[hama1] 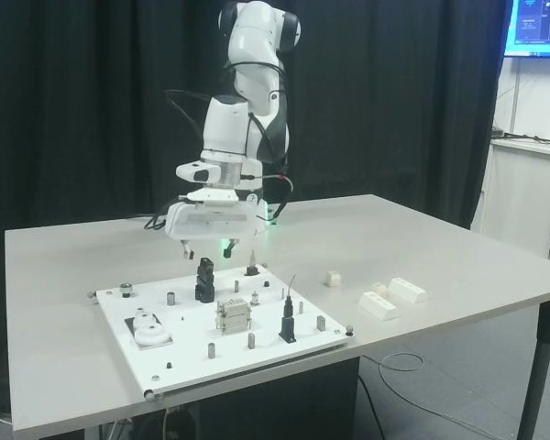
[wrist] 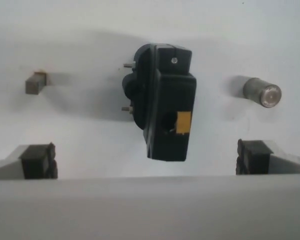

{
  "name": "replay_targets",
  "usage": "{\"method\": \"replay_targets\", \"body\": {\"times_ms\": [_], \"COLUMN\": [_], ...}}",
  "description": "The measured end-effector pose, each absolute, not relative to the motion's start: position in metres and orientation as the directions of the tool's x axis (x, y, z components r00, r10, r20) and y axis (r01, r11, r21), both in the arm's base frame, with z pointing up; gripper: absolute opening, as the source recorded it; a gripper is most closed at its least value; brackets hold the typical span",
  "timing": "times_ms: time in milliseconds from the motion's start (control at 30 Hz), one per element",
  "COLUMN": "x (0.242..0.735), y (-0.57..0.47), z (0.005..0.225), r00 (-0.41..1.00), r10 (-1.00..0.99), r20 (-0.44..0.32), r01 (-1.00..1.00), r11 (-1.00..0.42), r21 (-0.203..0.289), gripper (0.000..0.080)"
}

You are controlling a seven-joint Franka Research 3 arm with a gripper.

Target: Remove D-SUB.

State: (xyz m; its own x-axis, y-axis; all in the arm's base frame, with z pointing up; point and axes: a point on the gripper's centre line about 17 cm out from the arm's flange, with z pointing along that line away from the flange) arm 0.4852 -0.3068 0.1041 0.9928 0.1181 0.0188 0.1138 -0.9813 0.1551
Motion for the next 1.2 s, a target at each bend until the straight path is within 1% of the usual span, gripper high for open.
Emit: {"method": "replay_targets", "body": {"times_ms": [267, 800, 1167, 1200], "x": [0.485, 0.490, 0.493, 0.493], "y": [-0.306, -0.313, -0.317, -0.318], "z": [0.098, 0.087, 0.080, 0.080], "r00": [0.992, 0.993, 0.994, 0.994], "r10": [0.123, 0.115, 0.107, 0.105], "r20": [0.019, 0.033, 0.032, 0.032], "r01": [0.118, 0.107, 0.099, 0.097], "r11": [-0.981, -0.978, -0.979, -0.979], "r21": [0.153, 0.177, 0.179, 0.179], "gripper": [0.0800, 0.0800, 0.0800, 0.0706]}}
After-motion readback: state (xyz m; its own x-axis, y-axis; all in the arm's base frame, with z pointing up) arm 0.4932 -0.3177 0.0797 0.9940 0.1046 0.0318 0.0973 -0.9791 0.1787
